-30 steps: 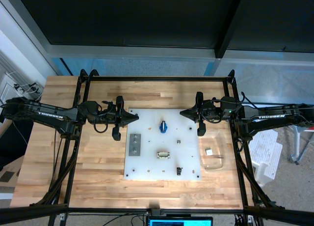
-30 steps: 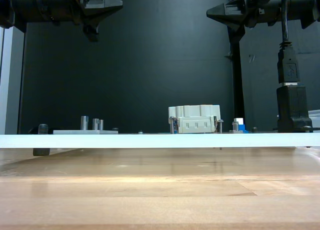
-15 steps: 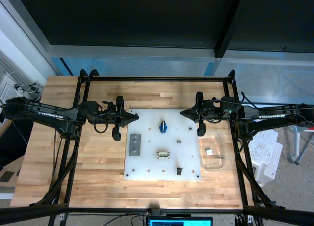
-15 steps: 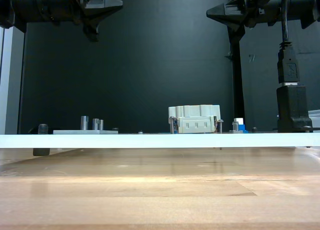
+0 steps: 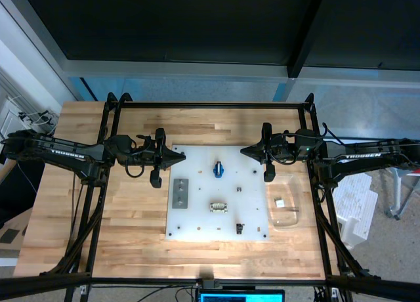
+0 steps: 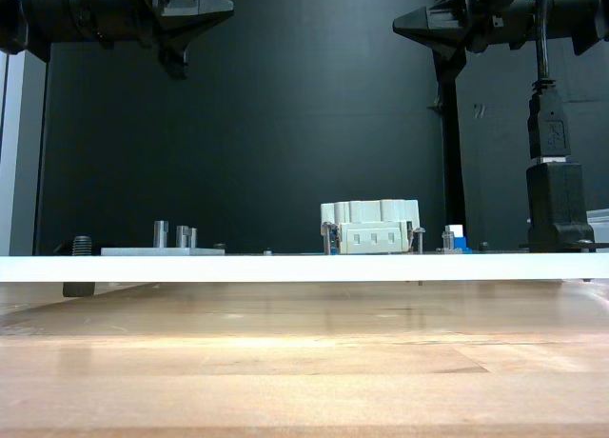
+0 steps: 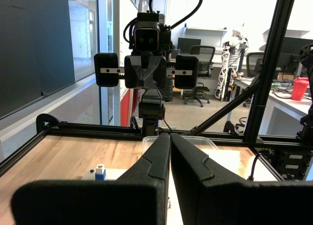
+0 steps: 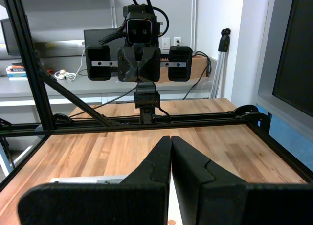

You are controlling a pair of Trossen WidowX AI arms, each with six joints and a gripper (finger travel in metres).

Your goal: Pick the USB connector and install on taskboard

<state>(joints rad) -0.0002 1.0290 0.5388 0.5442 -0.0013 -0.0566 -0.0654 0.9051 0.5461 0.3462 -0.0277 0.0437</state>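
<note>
Above the far corners of the large flat white square taskboard, the left gripper and the right gripper hover high over the plate, tips pointing toward each other, jaws pressed together and holding nothing. The tiny black USB connector stands upright on the board close to its near edge, toward the right side, well apart from both grippers. Sharing the plate are a grey rectangular block, a small blue part and a silvery multi-pin connector. Just right of the board, on the wooden table, a clear plastic tray holds a tiny white square piece
</note>
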